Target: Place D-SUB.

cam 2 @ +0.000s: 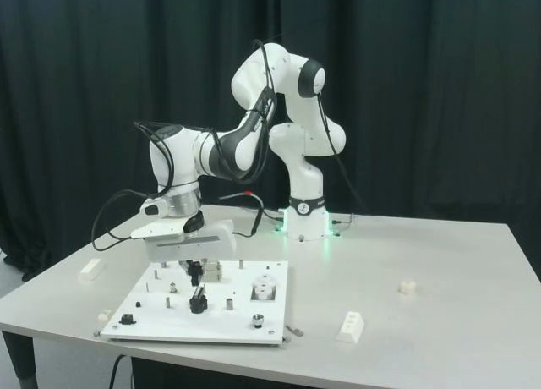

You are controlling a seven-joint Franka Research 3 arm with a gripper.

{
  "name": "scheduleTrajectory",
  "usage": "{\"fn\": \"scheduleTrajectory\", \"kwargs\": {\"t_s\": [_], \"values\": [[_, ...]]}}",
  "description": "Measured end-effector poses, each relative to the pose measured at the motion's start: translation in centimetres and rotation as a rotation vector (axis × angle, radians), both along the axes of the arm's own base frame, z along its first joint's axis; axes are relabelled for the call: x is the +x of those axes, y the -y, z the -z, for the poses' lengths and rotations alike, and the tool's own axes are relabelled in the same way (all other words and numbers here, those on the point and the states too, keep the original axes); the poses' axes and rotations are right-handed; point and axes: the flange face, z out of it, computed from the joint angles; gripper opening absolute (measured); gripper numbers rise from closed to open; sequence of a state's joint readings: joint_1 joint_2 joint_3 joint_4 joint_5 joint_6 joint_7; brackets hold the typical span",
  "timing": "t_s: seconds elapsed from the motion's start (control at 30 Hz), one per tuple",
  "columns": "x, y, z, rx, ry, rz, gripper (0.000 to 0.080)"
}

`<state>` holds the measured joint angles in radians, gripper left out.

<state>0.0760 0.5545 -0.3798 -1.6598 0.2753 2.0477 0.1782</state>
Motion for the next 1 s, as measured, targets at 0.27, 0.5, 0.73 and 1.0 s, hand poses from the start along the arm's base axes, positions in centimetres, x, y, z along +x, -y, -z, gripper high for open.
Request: {"fn": "scheduleTrajectory", "kwargs": {"t_s": [0.27, 0.5, 0.73, 1.0], "values": [[0.2, 0.1, -0.4, -0.001, 0.003, 0.000, 0.0153], [0.2, 0.2, -0.5, -0.003, 0.005, 0.001, 0.0153], [0.2, 0.4, -0.6, -0.008, 0.007, 0.002, 0.0153], [0.1, 1.9, -1.1, -0.042, 0.022, 0.016, 0.0153]]}}
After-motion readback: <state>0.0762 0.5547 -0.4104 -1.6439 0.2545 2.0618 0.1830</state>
